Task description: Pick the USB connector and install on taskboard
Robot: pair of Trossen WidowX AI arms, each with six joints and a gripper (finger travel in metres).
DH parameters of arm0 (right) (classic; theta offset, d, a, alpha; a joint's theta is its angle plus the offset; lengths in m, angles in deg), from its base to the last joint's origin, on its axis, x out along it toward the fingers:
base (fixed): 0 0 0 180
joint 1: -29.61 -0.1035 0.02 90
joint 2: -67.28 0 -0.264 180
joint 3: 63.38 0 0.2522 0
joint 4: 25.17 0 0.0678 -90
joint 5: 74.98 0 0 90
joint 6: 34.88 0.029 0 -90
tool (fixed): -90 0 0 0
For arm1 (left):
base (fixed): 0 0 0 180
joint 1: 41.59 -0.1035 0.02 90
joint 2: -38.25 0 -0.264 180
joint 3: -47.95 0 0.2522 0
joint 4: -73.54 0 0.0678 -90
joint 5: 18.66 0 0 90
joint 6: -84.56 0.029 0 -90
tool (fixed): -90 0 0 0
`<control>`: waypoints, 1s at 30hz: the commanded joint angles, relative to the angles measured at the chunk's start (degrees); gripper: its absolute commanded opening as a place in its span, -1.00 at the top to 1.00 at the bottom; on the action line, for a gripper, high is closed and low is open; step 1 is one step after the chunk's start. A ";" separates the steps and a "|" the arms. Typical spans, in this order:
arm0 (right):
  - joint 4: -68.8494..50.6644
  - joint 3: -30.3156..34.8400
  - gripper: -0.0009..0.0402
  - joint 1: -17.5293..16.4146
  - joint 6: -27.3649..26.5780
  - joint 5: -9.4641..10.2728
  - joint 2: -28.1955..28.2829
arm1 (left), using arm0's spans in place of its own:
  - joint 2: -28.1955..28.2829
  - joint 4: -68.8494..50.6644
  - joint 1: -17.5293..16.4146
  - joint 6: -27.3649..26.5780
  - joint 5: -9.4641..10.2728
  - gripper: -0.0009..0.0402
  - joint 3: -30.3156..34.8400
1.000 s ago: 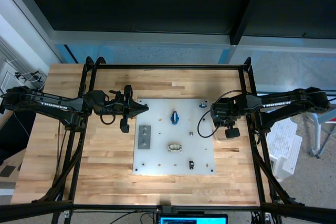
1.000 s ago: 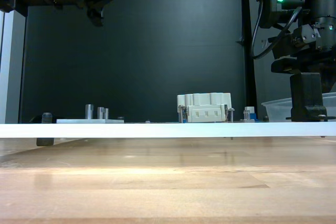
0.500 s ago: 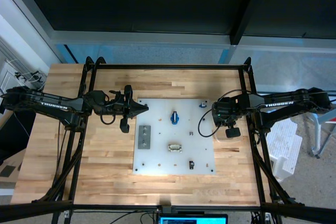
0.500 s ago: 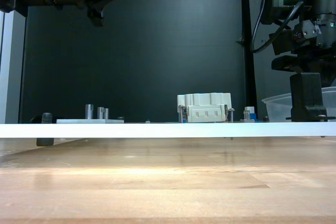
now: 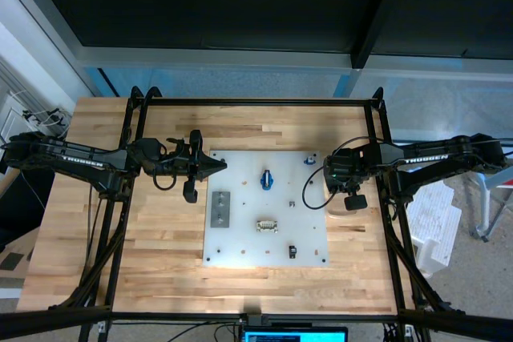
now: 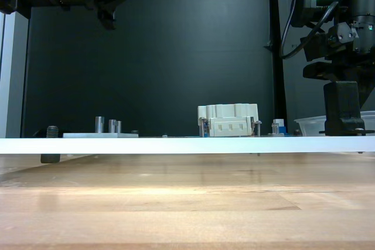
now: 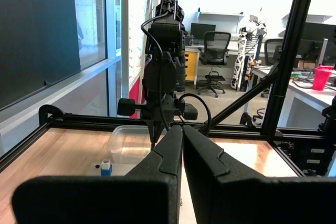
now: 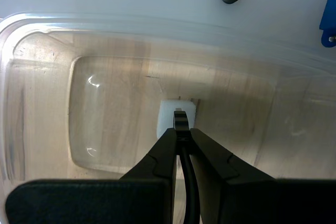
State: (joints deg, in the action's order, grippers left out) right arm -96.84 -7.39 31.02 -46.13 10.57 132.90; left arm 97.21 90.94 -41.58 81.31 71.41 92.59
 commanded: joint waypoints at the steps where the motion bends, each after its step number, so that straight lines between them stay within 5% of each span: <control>1: -0.52 0.68 0.96 -0.07 0.26 -0.04 0.02 | 0.00 0.02 -0.02 0.02 -0.02 0.96 0.00; 15: -8.37 9.05 0.96 -3.48 7.98 0.02 0.07 | 0.00 0.02 -0.02 0.02 -0.02 0.96 0.02; 30: -12.59 19.76 0.96 -15.45 19.06 -0.46 5.03 | 0.00 0.02 0.00 0.02 -0.02 0.96 0.00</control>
State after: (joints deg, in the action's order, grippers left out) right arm -109.41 11.54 16.73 -28.16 10.53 136.79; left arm 97.21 90.94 -41.58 81.31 71.41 92.59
